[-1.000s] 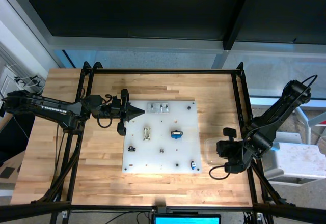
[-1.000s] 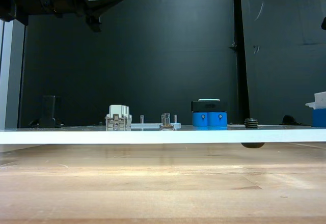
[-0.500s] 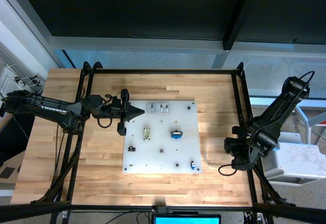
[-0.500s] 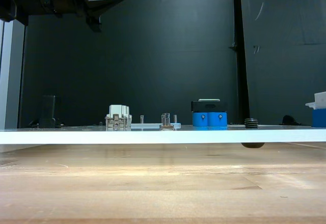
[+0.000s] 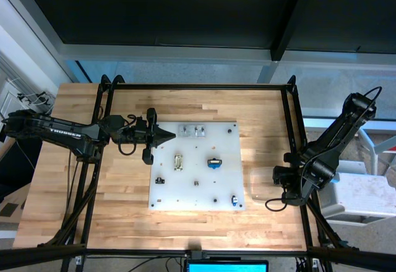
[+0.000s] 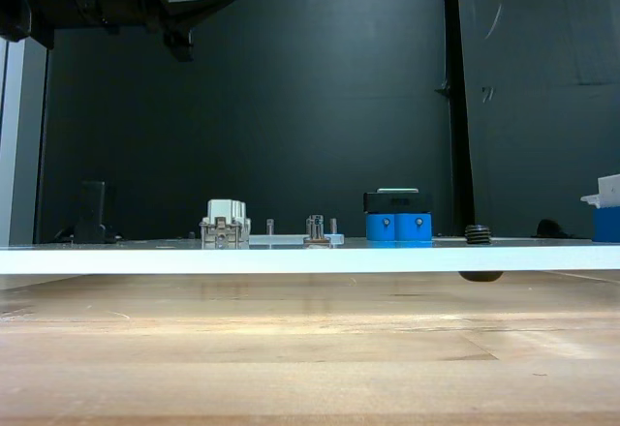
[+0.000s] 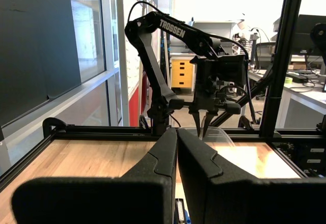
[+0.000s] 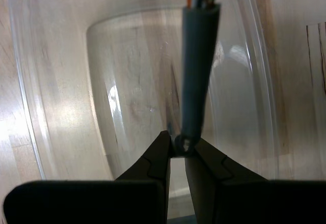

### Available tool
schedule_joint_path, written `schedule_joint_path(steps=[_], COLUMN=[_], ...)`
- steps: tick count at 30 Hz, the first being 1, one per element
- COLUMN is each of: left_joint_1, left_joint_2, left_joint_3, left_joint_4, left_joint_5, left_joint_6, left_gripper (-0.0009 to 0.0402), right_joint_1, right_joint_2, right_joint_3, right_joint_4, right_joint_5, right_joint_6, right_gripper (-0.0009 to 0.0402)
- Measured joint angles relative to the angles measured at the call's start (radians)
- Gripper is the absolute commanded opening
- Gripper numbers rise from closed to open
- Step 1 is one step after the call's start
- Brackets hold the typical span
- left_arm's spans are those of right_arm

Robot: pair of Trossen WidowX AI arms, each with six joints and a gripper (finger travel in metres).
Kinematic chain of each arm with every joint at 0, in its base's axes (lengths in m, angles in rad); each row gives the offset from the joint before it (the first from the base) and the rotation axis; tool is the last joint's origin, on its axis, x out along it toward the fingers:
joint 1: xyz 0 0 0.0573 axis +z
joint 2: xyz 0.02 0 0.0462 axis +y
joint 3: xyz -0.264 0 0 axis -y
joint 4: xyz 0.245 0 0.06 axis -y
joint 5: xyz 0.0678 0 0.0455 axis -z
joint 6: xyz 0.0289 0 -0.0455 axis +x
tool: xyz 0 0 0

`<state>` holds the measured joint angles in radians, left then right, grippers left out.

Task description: Remove the rj45 connector and place it in the container

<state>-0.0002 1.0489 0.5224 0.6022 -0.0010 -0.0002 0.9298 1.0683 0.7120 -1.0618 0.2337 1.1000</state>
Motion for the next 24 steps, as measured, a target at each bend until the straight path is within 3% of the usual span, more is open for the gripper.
schedule_joint_path(steps=[9,13,18,24], left_joint_1=[0.0,0.0,0.0,0.0], left_joint_2=[0.0,0.0,0.0,0.0], left_joint_3=[0.0,0.0,0.0,0.0], left_joint_4=[0.0,0.0,0.0,0.0], left_joint_5=[0.0,0.0,0.0,0.0], left_joint_6=[0.0,0.0,0.0,0.0], left_gripper=[0.0,0.0,0.0,0.0], right_joint_1=[0.0,0.0,0.0,0.0], right_joint_2=[0.0,0.0,0.0,0.0], right_joint_3=[0.0,0.0,0.0,0.0], right_joint_4=[-0.023,-0.03,-0.031,-0.035], right_joint_5=[-0.003,-0.026,-0.026,-0.026], right_joint_6=[0.013,0.02,0.02,0.02], right_gripper=[0.0171,0.0216,0.0245,0.0252])
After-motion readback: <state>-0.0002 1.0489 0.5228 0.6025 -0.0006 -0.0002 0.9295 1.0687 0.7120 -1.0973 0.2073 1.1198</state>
